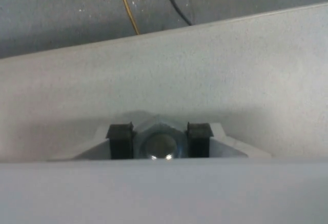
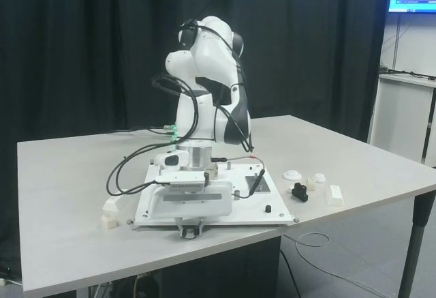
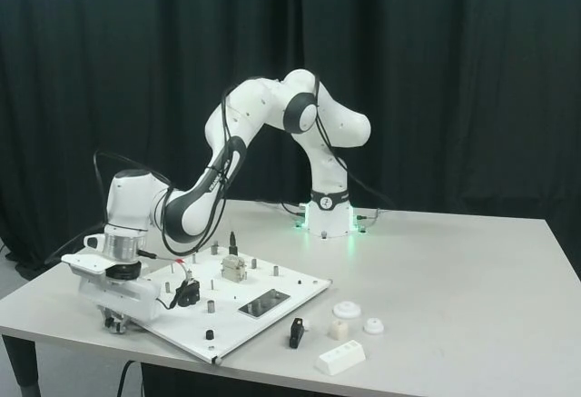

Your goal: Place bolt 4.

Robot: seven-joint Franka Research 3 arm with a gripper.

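In the wrist view a grey metal bolt (image 1: 160, 141) with a hexagonal head sits between two black fingertips (image 1: 119, 139). My gripper (image 1: 159, 144) is shut on it, just above the grey table near its edge. The room views show the gripper (image 2: 191, 230) low at the front edge of the white assembly board (image 2: 266, 192), with the hand's white body over the board's near corner. In the second room view the gripper (image 3: 116, 322) hangs at the near left corner of the board (image 3: 272, 283). The bolt is hidden in both room views.
Pegs, a black plate (image 3: 263, 302) and a small grey fixture (image 3: 233, 268) stand on the board. Beside it lie a white gear (image 2: 293, 174), small white parts (image 2: 315, 181), a white block (image 2: 335, 194) and a black piece (image 2: 298, 191). Another white block (image 2: 109, 213) lies left of the board.
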